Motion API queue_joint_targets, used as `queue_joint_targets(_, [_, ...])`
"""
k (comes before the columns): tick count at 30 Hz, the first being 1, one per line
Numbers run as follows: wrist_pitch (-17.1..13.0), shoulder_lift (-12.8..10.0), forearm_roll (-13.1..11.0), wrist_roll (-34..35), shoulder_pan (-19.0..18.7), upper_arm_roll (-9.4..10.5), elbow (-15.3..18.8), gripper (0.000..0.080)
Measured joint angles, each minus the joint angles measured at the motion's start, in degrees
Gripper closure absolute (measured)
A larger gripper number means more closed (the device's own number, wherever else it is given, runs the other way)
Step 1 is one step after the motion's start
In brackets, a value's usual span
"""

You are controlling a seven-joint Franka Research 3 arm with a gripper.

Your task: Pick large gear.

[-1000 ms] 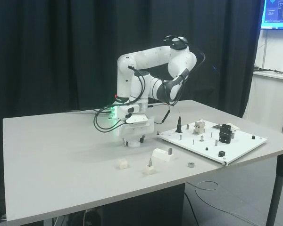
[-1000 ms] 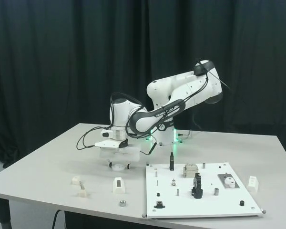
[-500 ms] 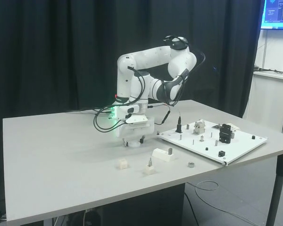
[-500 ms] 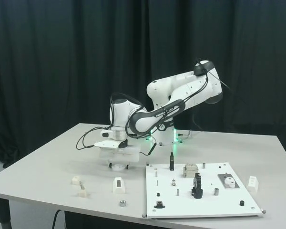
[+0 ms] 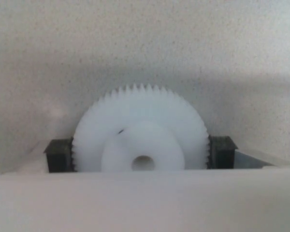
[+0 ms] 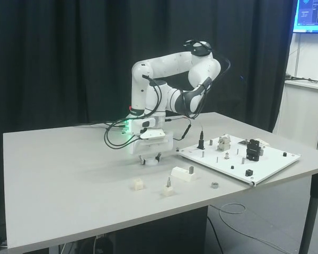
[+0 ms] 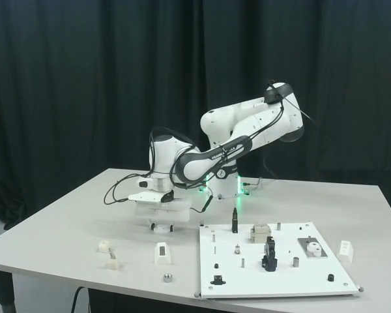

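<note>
The large gear (image 5: 140,135) is white and toothed, with a raised hub and a centre hole. In the wrist view it fills the space between my two black fingertips (image 5: 58,154), which press on its opposite edges. My gripper (image 5: 141,154) is shut on it. In the first room view the gear (image 6: 148,160) hangs just above the grey table under the gripper (image 6: 148,156), left of the white board. The second room view shows the gear (image 7: 160,227) below the gripper (image 7: 160,223), with a shadow beneath it.
A white board (image 6: 270,161) carrying several small parts lies to the right of the gear. Three small white blocks (image 6: 138,184) (image 6: 168,189) (image 6: 183,173) and a metal ring (image 6: 214,184) sit nearer the table's front edge. Black cables hang from the wrist.
The gripper and the gear in it have risen slightly off the table. Nothing else has moved.
</note>
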State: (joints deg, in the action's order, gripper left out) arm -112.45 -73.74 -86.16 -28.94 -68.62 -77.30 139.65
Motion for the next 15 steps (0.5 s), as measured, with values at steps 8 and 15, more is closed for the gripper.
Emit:
queue_joint_targets(8, [0.4,0.0,0.0,0.0,-0.1,-0.43,-0.3,0.0206])
queue_joint_targets(15, [1.7,0.0,0.7,0.0,-0.6,-2.14,-0.3,0.0206])
